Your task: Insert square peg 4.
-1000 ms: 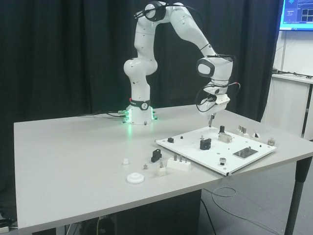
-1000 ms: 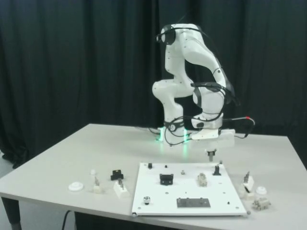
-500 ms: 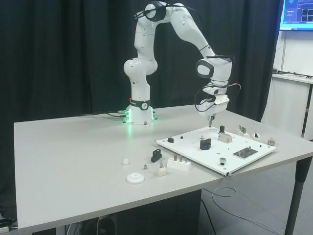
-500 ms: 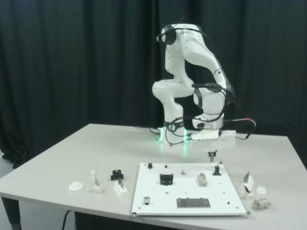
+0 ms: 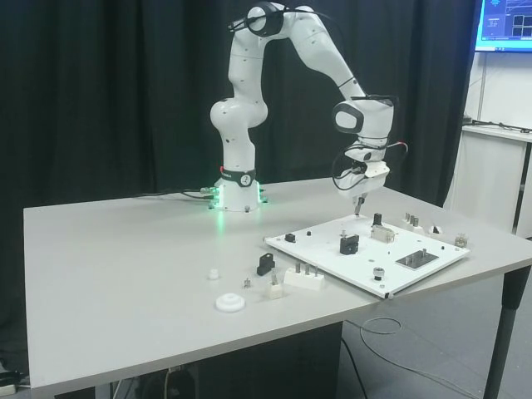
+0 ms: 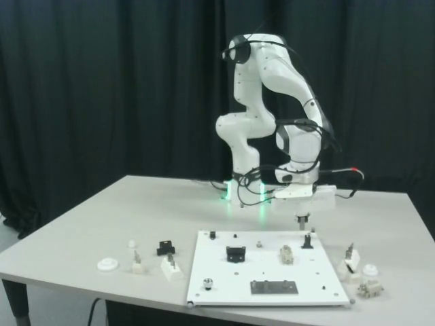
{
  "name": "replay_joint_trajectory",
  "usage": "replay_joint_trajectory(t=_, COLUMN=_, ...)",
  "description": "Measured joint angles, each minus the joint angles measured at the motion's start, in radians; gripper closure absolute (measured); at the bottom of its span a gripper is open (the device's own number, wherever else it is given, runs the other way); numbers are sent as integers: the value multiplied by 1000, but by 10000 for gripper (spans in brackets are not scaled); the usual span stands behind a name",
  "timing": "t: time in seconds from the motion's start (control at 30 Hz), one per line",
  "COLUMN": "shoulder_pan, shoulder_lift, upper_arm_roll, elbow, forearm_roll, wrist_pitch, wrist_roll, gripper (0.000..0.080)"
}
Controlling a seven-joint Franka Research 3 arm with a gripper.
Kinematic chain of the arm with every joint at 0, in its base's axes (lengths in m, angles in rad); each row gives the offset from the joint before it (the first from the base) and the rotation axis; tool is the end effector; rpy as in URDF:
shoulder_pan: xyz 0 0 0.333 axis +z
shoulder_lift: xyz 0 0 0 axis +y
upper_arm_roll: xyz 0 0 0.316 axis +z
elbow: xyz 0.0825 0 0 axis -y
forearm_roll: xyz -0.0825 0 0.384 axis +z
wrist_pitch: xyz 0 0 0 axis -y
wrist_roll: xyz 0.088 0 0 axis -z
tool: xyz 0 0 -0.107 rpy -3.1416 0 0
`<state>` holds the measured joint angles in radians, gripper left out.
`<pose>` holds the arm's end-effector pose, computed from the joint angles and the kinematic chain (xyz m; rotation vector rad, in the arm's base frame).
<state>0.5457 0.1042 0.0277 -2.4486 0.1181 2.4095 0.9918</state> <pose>0.3932 0.2550 0.2468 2.9844 -0.7810 -0.2391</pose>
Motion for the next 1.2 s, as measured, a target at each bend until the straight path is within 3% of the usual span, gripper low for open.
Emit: replay_joint_trajectory(t=1.2, shoulder_pan=-1, shoulder_lift=24, upper_arm_roll=1, elbow=-13, forearm_roll=-7, wrist_pitch=59, wrist_roll=0, gripper=648)
